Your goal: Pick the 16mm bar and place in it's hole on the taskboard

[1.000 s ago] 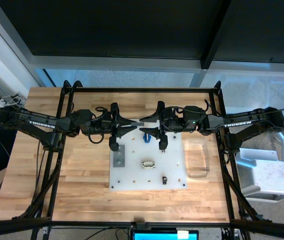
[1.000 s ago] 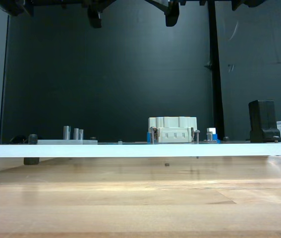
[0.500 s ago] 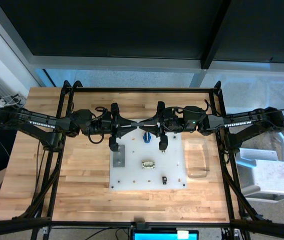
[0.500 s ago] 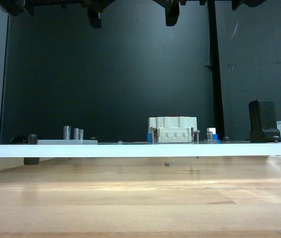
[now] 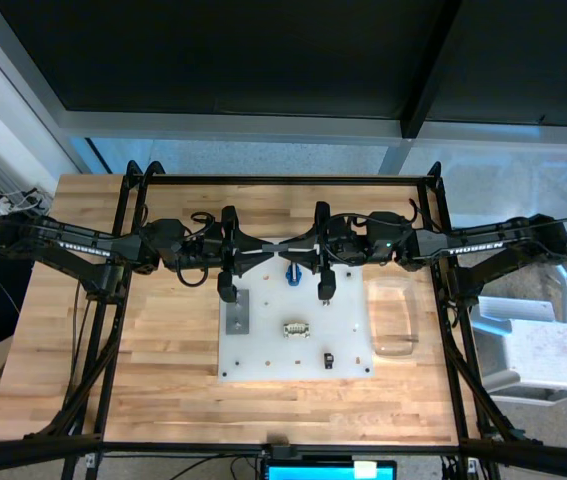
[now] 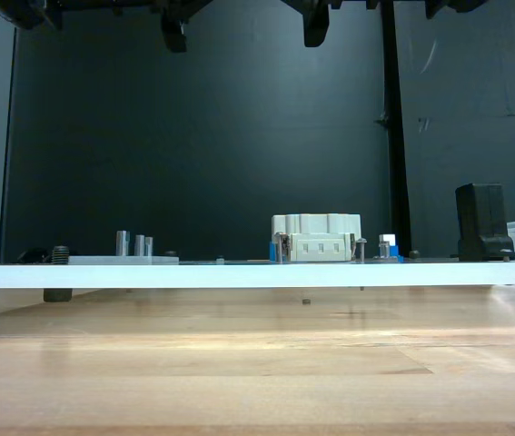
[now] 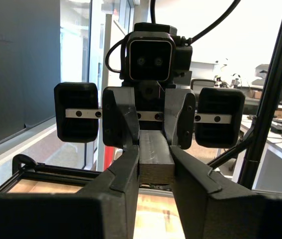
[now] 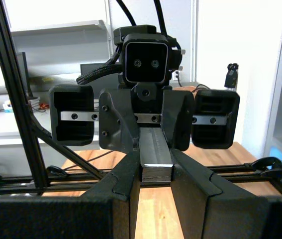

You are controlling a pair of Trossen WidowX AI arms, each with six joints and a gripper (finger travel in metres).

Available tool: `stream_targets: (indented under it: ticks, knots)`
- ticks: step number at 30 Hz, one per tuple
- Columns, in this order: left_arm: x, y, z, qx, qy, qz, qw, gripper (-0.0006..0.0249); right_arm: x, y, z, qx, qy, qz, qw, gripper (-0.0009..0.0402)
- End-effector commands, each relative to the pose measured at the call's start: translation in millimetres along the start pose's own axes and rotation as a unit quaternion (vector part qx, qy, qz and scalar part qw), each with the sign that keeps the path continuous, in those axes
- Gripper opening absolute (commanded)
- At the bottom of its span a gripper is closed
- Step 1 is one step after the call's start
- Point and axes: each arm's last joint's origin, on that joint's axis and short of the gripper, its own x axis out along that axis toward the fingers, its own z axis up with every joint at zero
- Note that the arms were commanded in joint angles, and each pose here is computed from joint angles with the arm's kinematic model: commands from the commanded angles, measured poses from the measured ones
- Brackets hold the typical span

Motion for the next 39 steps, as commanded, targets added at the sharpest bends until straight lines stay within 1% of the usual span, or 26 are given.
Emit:
stream_targets:
  ticks: [1,5,8,11,14,15,17,22,23,26,31,35,39]
  knots:
    - [0,0,0,0.001,0.0,-0.001,1.0,0.0123,-8,1,11,-0.001,-0.019,0.004,1.0,0.0]
    - [0,0,0,0.001,0.0,-0.001,1.0,0.0143,-14,1,19,-0.008,-0.034,0.004,0.999,0.0]
    - [0,0,0,0.001,0.0,-0.001,1.0,0.0148,-16,2,21,-0.008,-0.033,0.005,0.999,0.0]
    - [0,0,0,0.001,0.0,-0.001,1.0,0.0148,-16,1,19,-0.009,-0.022,0.004,1.0,0.0]
    - [0,0,0,0.001,0.0,-0.001,1.0,0.0144,-18,1,17,-0.009,0.007,0.002,1.0,0.0]
    - [0,0,0,0.001,0.001,-0.001,1.0,0.0144,-18,2,17,-0.01,0.02,-0.001,1.0,0.0]
    - [0,0,-1,0.001,0.002,-0.001,1.0,0.0142,-19,6,21,-0.011,0.052,0.002,0.999,0.0]
    - [0,0,0,0.002,0.002,-0.001,1.0,0.0143,-25,15,33,-0.026,0.14,-0.026,0.989,0.0]
    - [0,0,-1,0.002,0.002,-0.001,1.0,0.0143,-27,16,35,-0.029,0.16,-0.03,0.986,0.0]
    - [0,0,-1,0.002,0.002,-0.001,1.0,0.0143,-34,22,40,-0.034,0.226,-0.026,0.973,0.0]
    - [0,0,-1,0.002,0.002,-0.001,1.0,0.0143,-44,30,44,-0.02,0.328,-0.025,0.944,0.0]
    - [0,0,-1,0.002,0.002,-0.001,1.0,0.0143,-53,41,44,-0.02,0.397,-0.019,0.918,0.0]
    - [0,0,-1,0.002,0.002,0.0,1.0,0.0143,-57,52,38,-0.016,0.467,-0.019,0.884,0.0]
